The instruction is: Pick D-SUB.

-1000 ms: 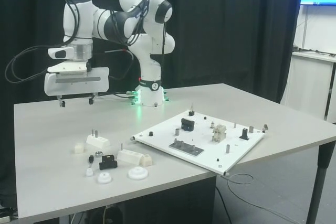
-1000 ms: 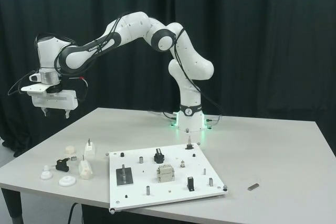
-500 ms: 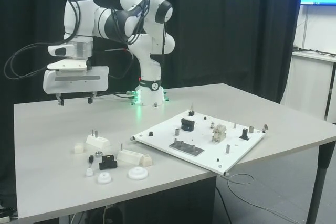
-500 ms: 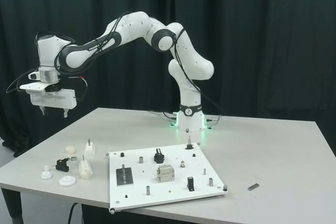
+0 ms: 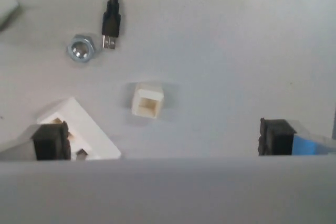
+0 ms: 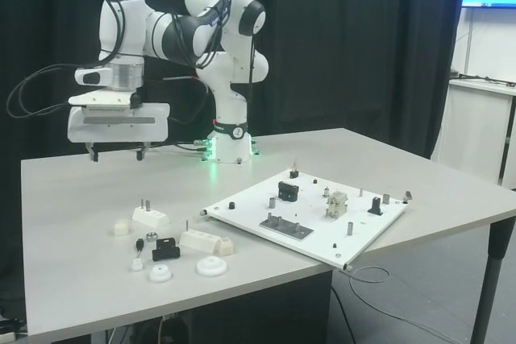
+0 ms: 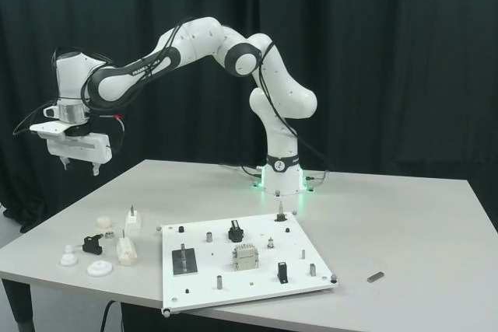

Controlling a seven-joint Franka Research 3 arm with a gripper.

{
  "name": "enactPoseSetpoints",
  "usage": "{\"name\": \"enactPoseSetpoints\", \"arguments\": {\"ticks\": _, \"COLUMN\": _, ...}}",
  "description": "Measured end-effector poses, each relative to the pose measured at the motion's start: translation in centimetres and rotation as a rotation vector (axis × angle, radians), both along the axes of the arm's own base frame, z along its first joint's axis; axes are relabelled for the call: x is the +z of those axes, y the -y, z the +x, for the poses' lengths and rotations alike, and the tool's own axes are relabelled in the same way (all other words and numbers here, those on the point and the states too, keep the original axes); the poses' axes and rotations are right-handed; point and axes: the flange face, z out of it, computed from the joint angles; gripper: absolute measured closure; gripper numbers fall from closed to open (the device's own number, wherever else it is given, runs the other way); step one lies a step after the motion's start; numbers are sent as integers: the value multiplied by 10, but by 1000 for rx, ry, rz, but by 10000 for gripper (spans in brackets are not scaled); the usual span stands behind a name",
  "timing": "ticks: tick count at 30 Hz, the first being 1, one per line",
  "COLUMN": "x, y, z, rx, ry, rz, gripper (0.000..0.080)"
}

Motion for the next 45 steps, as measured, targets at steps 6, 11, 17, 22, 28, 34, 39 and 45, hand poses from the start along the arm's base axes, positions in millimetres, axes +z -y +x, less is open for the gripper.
{"name": "enactPoseSetpoints", "arguments": {"ticks": 6, "x": -4, "y": -7, "z": 5, "rx": -63, "ry": 10, "rz": 9, "gripper": 3}}
{"name": "enactPoseSetpoints", "arguments": {"ticks": 11, "x": -12, "y": -14, "z": 9, "rx": -102, "ry": 29, "rz": 27, "gripper": 3}}
{"name": "enactPoseSetpoints", "arguments": {"ticks": 17, "x": -26, "y": -23, "z": 14, "rx": -134, "ry": 72, "rz": 58, "gripper": 3}}
{"name": "enactPoseSetpoints", "arguments": {"ticks": 22, "x": -38, "y": -28, "z": 17, "rx": -184, "ry": 105, "rz": 62, "gripper": 3}}
{"name": "enactPoseSetpoints", "arguments": {"ticks": 28, "x": -51, "y": -37, "z": 24, "rx": -184, "ry": 124, "rz": 52, "gripper": 3}}
{"name": "enactPoseSetpoints", "arguments": {"ticks": 34, "x": -63, "y": -49, "z": 35, "rx": -189, "ry": 138, "rz": 40, "gripper": 3}}
{"name": "enactPoseSetpoints", "arguments": {"ticks": 39, "x": -74, "y": -58, "z": 46, "rx": -178, "ry": 147, "rz": 23, "gripper": 3}}
{"name": "enactPoseSetpoints", "arguments": {"ticks": 45, "x": -91, "y": -68, "z": 60, "rx": -151, "ry": 159, "rz": 0, "gripper": 3}}
